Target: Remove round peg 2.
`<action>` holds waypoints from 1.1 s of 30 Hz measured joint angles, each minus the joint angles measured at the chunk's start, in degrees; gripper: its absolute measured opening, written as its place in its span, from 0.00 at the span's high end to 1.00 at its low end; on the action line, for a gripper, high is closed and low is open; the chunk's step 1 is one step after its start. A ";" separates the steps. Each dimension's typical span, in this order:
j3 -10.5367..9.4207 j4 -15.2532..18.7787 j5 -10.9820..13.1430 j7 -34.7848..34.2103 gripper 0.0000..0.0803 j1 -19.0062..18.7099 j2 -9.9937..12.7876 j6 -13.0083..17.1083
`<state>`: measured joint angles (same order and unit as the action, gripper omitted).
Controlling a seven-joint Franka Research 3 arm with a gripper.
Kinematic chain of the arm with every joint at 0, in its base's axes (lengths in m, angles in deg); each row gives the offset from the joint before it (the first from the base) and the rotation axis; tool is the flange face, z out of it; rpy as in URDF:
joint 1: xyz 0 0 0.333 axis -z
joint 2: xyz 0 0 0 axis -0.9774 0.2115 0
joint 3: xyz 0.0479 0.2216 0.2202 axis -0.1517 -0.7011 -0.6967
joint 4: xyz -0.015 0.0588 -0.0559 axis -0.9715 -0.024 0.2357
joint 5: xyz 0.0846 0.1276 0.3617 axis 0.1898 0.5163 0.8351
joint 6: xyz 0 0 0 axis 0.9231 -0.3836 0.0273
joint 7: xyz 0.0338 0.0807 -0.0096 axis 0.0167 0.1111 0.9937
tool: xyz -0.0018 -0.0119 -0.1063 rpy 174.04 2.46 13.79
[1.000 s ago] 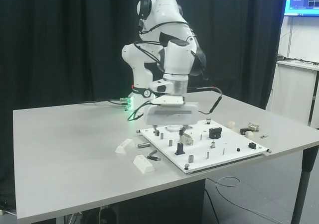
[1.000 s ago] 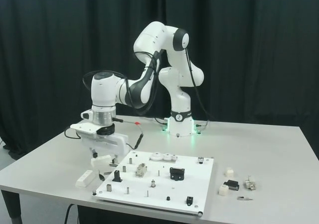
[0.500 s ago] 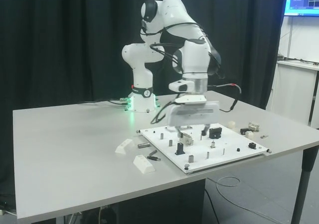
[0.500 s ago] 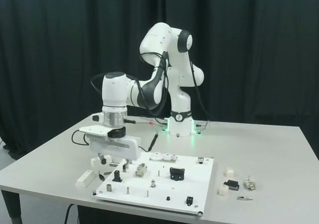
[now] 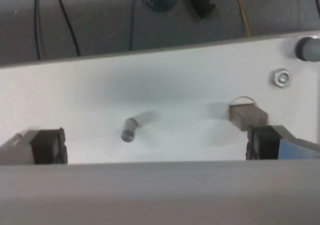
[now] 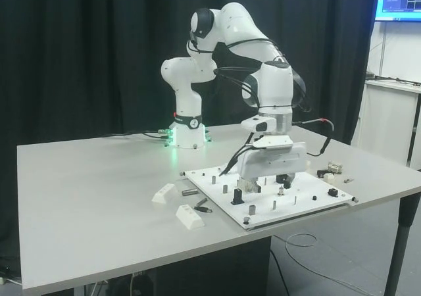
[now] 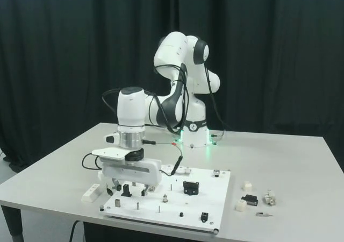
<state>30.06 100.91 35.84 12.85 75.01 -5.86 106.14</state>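
Item: white arm [image 6: 263, 66] poised over white assembly board [image 7: 207, 196] on grey table [image 6: 85, 177].
We record the gripper [image 5: 150, 144] low above the board's near-left part, its black fingertips [image 5: 47, 146] spread wide apart and holding nothing. Between them, in the wrist view, we see a small grey round peg [image 5: 131, 128] upright in the board, touched by neither finger; a grey block [image 5: 247, 115] sits just beside one fingertip.

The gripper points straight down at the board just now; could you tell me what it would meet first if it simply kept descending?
Probably the small grey round peg standing on the white board: it sits between the open fingers of the gripper, nearer one finger. Depth is unclear; if the fingers straddle it, the board comes first.
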 joint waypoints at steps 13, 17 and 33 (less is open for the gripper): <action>-0.01 -3.42 0.00 -0.65 0.00 -0.19 2.56 -4.45; -0.01 -3.66 0.00 -0.65 0.00 -0.29 3.15 -4.94; -0.02 -4.03 0.00 -0.64 0.00 -1.05 4.85 -4.94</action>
<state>30.05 96.88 35.84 12.20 73.96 -1.02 101.20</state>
